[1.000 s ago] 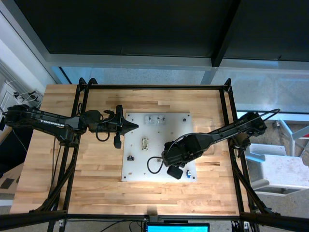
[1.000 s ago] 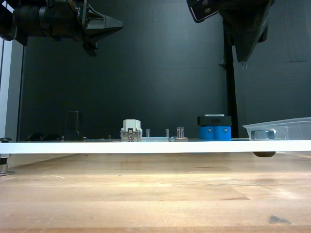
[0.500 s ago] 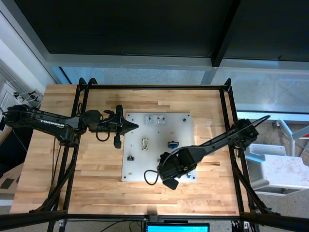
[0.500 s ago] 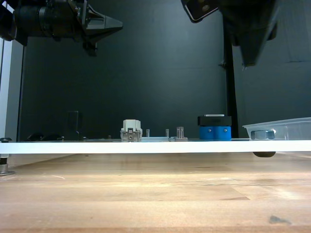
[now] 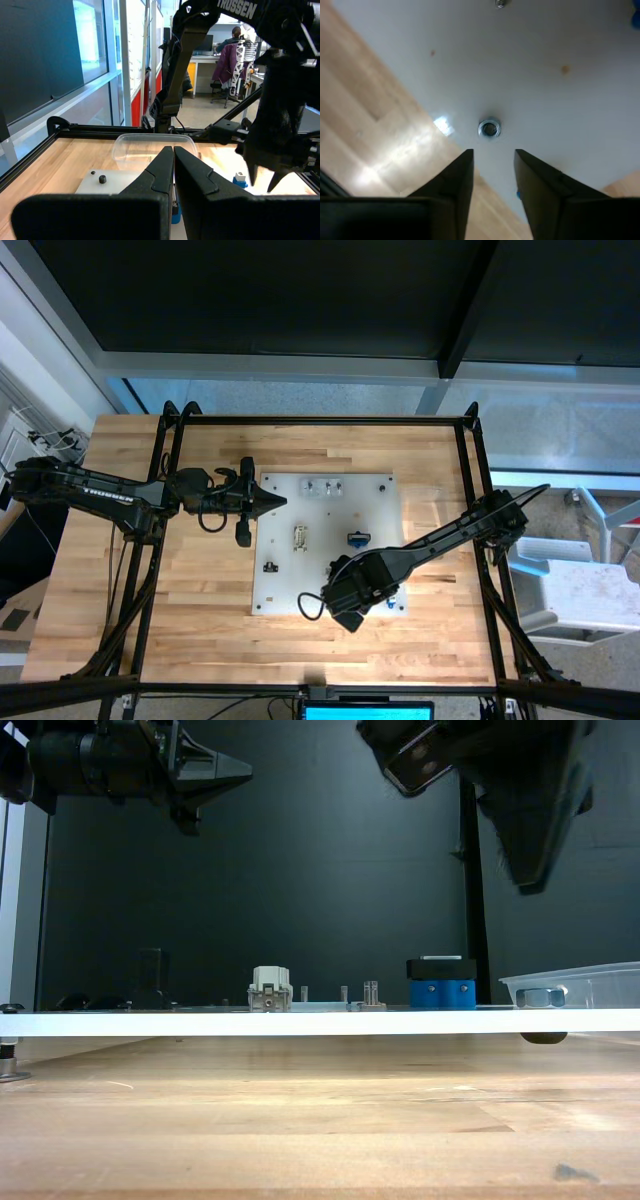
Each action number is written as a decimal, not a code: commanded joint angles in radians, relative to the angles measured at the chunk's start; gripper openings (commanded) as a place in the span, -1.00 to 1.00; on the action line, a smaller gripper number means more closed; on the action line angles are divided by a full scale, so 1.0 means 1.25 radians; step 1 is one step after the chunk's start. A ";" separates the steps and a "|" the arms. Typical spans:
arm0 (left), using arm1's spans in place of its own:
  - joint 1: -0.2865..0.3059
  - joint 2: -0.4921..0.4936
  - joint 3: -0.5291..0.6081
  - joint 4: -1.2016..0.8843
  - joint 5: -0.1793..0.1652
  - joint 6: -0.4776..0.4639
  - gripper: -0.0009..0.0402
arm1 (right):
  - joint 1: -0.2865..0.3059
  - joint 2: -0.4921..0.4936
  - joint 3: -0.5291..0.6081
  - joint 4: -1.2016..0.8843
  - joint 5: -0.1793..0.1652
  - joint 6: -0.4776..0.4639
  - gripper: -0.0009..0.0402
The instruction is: Unfasten the M12 fastener and place in the container
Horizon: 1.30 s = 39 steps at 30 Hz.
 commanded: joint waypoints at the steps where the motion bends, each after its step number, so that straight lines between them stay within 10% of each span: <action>1: 0.000 0.000 0.000 0.000 0.000 0.000 -0.96 | 0.000 0.015 -0.001 -0.001 -0.002 0.001 -0.23; 39: 0.000 0.000 0.000 0.000 0.000 0.000 -0.96 | -0.005 0.043 -0.118 0.136 -0.006 0.012 0.02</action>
